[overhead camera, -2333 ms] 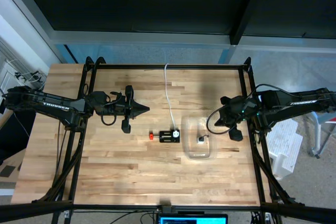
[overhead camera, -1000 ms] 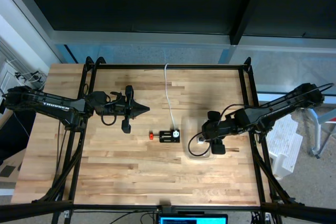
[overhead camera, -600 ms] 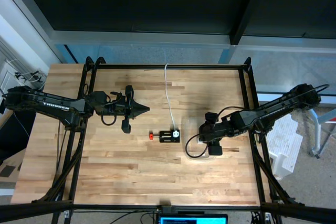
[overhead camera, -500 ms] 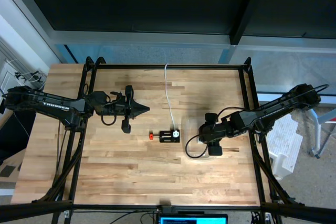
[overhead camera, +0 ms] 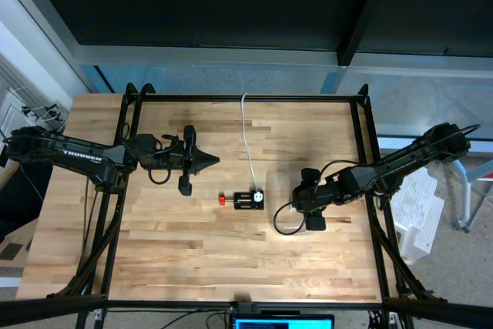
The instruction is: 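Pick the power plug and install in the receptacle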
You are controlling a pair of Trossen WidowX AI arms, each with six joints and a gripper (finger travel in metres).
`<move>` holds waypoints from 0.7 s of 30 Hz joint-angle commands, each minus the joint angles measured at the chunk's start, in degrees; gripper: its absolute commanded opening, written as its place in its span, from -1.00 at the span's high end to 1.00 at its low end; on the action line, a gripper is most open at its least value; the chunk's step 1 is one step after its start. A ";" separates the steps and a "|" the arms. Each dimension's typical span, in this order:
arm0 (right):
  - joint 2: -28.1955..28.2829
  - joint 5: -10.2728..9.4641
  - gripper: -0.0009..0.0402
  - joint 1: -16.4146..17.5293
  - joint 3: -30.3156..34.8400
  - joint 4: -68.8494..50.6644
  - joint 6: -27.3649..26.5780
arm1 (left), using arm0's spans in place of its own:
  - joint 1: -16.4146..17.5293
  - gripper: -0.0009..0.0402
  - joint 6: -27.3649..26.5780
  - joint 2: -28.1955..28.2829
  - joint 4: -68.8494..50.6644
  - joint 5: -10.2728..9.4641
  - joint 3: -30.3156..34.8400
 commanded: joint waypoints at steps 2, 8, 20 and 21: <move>0.00 0.39 -0.03 0.07 0.00 0.55 -0.07 | 0.02 0.96 0.00 0.02 0.02 0.00 0.02; 0.20 1.33 0.08 0.07 0.00 0.92 -0.33 | 0.00 0.96 0.00 0.02 0.02 0.00 0.02; 1.60 0.76 0.12 0.22 -0.07 1.16 -0.46 | 0.02 0.96 0.00 0.02 0.02 0.00 0.02; 1.60 0.74 0.14 0.22 -0.07 1.16 -0.46 | 0.02 0.96 0.00 0.02 0.02 0.00 0.02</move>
